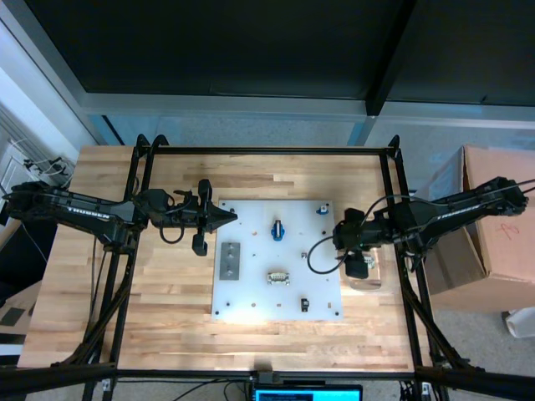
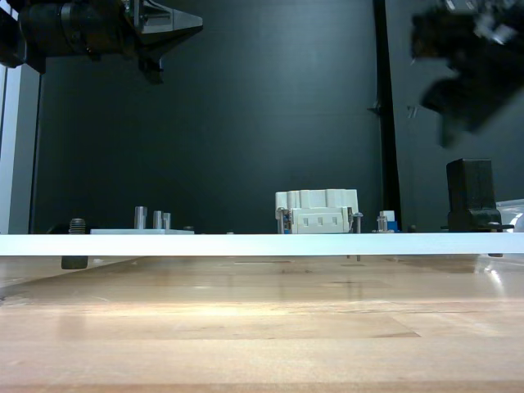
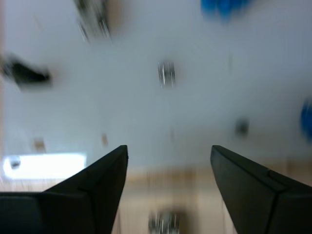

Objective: Remove the HAN10E connector from the taskboard and place in the container

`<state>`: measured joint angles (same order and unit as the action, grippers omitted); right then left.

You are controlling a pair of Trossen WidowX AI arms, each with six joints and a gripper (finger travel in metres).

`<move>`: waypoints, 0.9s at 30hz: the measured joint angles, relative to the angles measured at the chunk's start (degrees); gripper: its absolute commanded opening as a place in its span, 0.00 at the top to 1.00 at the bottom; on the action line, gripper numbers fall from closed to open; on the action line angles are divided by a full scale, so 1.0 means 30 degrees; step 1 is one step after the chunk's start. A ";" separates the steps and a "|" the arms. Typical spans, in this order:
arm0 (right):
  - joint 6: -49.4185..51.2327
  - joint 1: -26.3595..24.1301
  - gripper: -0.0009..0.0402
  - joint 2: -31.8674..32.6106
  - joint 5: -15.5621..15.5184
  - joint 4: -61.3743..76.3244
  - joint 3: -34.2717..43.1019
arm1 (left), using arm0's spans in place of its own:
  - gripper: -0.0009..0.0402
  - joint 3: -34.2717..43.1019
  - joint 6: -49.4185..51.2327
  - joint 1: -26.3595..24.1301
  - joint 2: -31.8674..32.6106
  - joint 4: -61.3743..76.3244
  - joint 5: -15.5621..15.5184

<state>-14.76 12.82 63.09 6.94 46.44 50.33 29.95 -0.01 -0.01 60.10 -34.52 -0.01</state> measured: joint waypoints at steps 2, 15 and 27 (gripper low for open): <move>0.1027 -0.0488 0.54 0.0000 -0.0007 -0.1749 0.0197 | 0.98 0.0000 0.0007 0.0000 0.0000 0.0007 0.0000; 0.4911 -0.3439 0.90 0.0000 -0.2550 -1.3806 -0.1129 | 0.98 -0.0007 0.0000 0.0000 0.0000 0.0007 0.0000; 0.4612 -0.5566 0.98 0.0000 -0.3198 -2.2367 -0.3861 | 0.98 -0.0007 0.0000 0.0000 0.0000 0.0000 0.0000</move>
<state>-0.93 -3.88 63.09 -2.66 -20.67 38.74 29.93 -0.01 -0.01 60.10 -34.52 -0.01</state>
